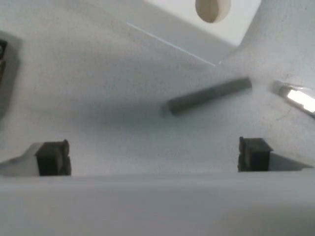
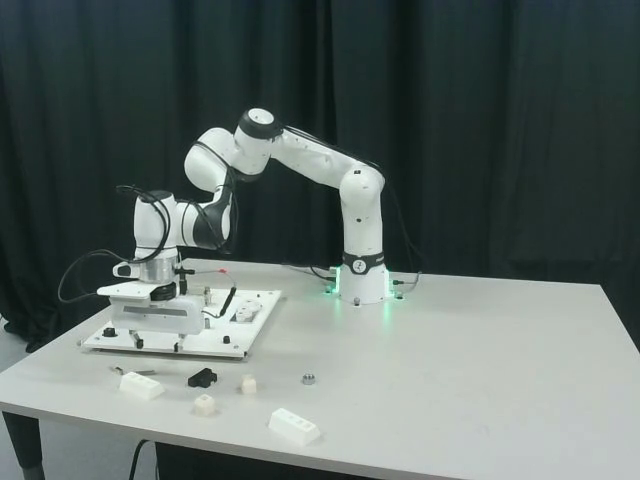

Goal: Remove round peg 4.

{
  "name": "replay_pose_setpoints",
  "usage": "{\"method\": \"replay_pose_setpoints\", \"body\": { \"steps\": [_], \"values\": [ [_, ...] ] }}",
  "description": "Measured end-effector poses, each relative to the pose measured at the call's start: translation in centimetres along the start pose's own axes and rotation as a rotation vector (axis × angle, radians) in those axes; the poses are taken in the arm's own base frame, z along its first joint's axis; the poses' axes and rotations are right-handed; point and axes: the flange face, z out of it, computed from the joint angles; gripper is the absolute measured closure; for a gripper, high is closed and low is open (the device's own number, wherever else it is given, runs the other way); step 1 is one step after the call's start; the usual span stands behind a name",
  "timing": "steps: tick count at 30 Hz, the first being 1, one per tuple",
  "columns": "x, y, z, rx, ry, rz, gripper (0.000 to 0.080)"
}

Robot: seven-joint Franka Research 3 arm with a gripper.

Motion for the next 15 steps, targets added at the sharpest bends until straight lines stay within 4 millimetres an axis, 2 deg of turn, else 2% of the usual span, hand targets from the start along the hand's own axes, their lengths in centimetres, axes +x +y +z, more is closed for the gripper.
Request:
{"method": "replay_pose_setpoints", "body": {
  "steps": [2, 3, 10, 11, 15],
  "values": [
    [0.0, -0.1, -0.3, -0.002, 0.001, 0.001, 0.0135],
    [0.0, -0.2, -0.4, -0.004, 0.002, 0.001, 0.0037],
    [0.1, -0.7, -1.5, -0.019, -0.001, 0.002, 0.0037],
    [0.1, -0.8, -1.7, -0.021, -0.002, 0.002, 0.0009],
    [0.1, -1.1, -2.2, -0.030, -0.006, 0.000, 0.0009]
  ]
}}
